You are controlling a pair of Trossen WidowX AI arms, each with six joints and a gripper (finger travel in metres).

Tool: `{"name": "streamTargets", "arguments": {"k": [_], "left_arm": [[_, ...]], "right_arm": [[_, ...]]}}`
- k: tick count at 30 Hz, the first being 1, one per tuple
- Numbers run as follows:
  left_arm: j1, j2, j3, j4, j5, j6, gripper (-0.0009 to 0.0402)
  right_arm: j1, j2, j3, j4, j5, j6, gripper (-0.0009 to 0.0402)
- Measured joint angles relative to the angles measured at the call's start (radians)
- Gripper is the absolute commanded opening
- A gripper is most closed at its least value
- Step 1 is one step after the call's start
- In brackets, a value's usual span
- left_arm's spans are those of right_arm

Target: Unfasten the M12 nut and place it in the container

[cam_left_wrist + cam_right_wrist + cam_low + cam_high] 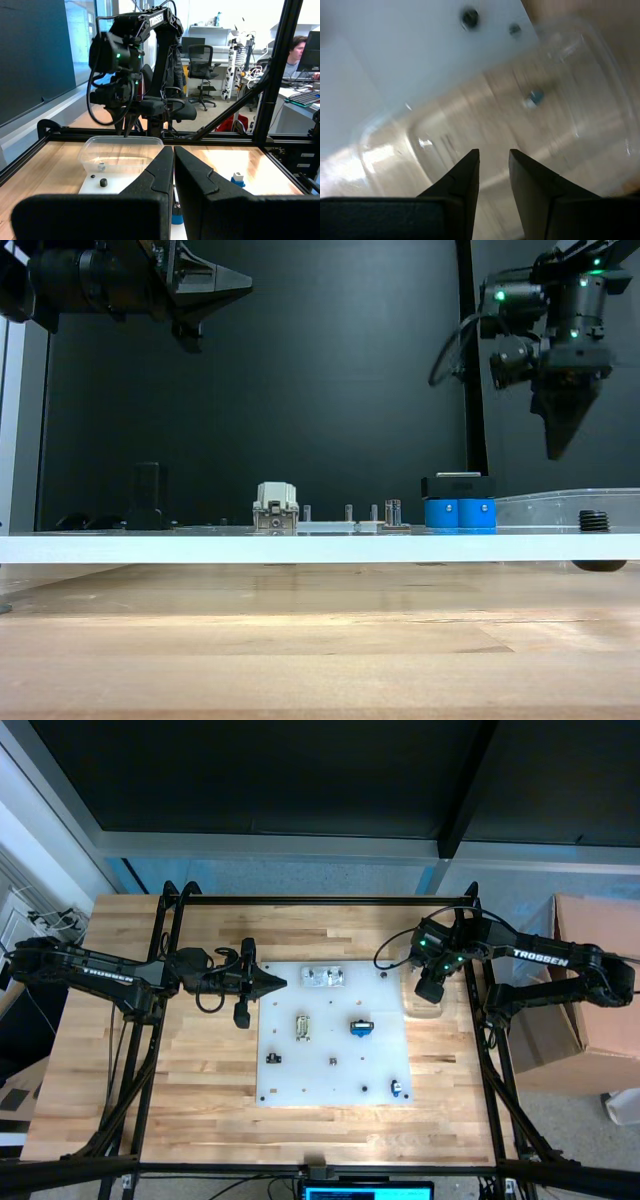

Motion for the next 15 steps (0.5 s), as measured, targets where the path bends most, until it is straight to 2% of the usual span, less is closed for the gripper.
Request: {"name": "streamTargets", "arguments": {"k": [6,10,15], "left_arm": [[0.000,0.000,0.000,0.000,0.000,0.000,0.0000],[0.000,0.000,0.000,0.000,0.000,0.000,0.0000],[0.000,0.000,0.000,0.000,0.000,0.000,0.0000]], "right_arm": [[0.137,0.000,0.045,0.113,0.000,0.050,-0.0002],[0.239,0.000,0.060,0.265,-0.002,0.074,0.0004],[0.317,-0.003,0.058,0.565,-0.037,0.102,0.0001]]}}
